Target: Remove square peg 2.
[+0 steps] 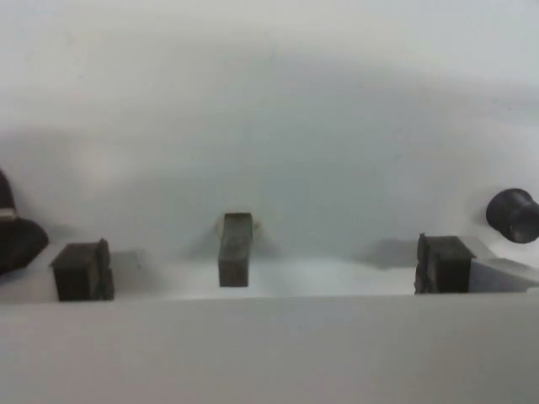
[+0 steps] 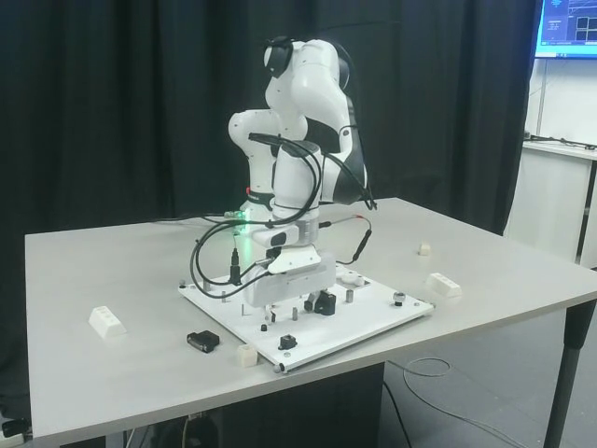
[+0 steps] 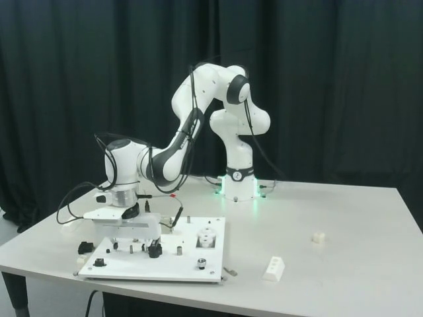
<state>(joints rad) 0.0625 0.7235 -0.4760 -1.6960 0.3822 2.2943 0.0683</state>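
Currently the two fingertips point(image 1: 82, 271) stand spread wide apart and hold nothing. Midway between them, touching neither, a dark square peg point(image 1: 235, 248) stands upright on the white board point(image 1: 278, 135). A black round knob point(image 1: 514, 215) sits on the board beyond one fingertip. Seen from the room, the gripper point(image 3: 125, 228) hangs low over the left part of the board point(image 3: 211, 264), which lies on the grey table point(image 3: 344, 224). White blocks point(image 3: 273, 269) lie apart on the table.

Black curtain point(image 3: 330, 79) behind grey table point(image 3: 344, 224), corner monitor point(image 2: 567, 28)
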